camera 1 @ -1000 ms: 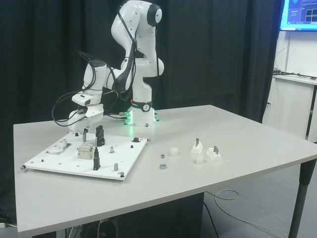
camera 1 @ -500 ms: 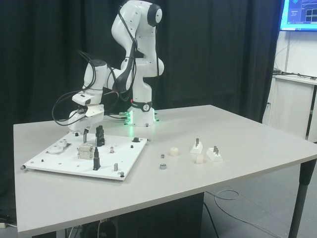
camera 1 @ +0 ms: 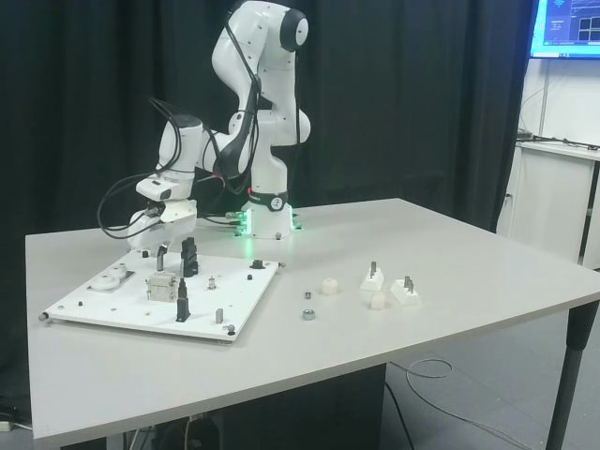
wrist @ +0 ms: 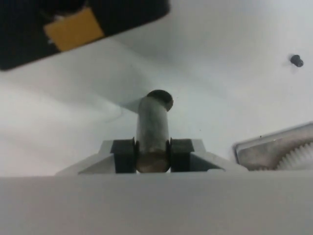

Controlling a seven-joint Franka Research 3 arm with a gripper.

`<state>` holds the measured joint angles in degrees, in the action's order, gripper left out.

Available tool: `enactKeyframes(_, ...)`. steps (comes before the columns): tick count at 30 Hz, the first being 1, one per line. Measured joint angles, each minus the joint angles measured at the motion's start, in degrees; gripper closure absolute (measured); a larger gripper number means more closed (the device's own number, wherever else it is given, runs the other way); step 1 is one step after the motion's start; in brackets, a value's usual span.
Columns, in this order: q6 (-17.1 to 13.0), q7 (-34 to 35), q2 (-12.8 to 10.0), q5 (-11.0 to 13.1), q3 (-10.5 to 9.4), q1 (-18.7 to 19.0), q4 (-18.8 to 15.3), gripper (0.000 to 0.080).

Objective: Insert round peg 4.

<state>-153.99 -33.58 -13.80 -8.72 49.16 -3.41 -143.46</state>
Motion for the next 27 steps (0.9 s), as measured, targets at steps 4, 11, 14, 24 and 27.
enactKeyframes(4, 0.0, 0.0, 0.0, 0.0, 0.01, 0.0, 0.1, 0.0653)
enactKeyframes(11, -0.1, 0.1, 0.0, 0.3, -0.04, 0.0, 0.2, 0.0653)
enactKeyframes(14, -0.1, 0.1, 0.0, 1.2, -0.17, 0.0, 0.2, 0.0653)
enactKeyframes(24, -0.1, 0.1, -0.2, 2.9, -0.33, 0.0, 0.2, 0.0653)
enactKeyframes(27, -0.1, 0.1, -0.2, 3.0, -0.33, 0.0, 0.3, 0.0653)
